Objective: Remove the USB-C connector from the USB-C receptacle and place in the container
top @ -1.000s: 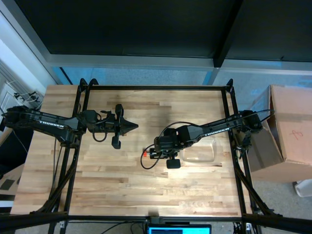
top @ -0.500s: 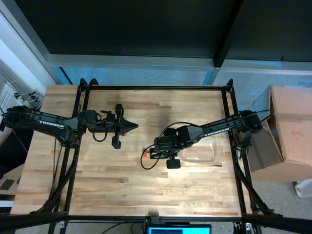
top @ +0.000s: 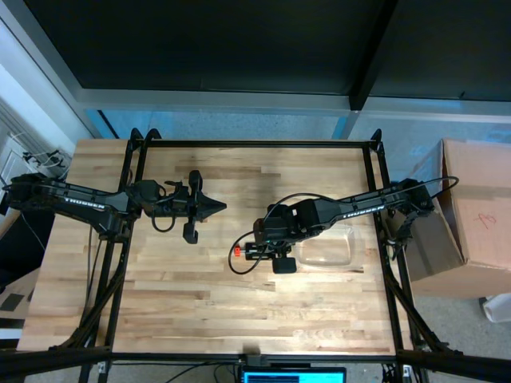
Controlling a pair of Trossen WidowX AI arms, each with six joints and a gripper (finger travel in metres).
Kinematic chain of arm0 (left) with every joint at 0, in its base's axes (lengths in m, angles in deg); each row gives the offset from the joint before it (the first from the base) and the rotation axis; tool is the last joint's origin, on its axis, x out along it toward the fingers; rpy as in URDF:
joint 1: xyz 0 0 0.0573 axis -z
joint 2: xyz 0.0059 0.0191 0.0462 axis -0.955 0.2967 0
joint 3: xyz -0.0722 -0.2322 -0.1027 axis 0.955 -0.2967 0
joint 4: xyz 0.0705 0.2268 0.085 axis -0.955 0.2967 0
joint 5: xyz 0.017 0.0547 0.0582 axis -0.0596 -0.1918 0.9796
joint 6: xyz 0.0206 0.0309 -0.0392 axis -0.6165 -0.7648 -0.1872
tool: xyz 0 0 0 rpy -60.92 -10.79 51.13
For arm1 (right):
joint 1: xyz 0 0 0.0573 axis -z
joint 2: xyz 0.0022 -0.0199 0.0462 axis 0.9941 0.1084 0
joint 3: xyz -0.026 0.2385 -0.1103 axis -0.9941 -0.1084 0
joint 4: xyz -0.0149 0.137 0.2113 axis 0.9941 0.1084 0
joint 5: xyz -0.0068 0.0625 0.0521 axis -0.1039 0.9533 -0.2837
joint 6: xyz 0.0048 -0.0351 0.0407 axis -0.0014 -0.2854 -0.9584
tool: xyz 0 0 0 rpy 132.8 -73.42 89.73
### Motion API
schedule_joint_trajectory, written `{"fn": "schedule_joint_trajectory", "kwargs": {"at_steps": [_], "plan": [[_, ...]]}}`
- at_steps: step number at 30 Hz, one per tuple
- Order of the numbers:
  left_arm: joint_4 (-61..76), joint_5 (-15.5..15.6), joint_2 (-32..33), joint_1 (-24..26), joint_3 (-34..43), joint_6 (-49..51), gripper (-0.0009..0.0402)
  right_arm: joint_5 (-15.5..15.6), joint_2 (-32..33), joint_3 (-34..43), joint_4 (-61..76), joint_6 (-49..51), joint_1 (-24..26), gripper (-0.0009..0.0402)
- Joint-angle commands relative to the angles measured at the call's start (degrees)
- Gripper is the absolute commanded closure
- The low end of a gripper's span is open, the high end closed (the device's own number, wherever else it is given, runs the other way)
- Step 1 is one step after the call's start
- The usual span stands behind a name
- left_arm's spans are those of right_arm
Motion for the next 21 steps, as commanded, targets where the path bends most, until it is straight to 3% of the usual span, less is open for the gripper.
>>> {"fn": "schedule_joint_trajectory", "kwargs": {"at_steps": [1, 8, 21], "plan": [[-0.04, -0.02, 0.02, -0.02, 0.0, -0.02, 0.0393, -0.02, 0.11, 1.55, 0.66, -0.2, -0.13, 0.0393], [-0.04, -0.02, 0.02, 0.0, 0.0, -0.02, 0.0393, 0.0, -0.31, 1.57, 1.05, -2.84, -1.31, 0.0393], [1.31, -0.02, 0.02, 0.0, 0.0, -0.02, 0.0393, -0.04, -1.36, 1.55, 1.49, -8.44, -9.09, 0.0393]]}}
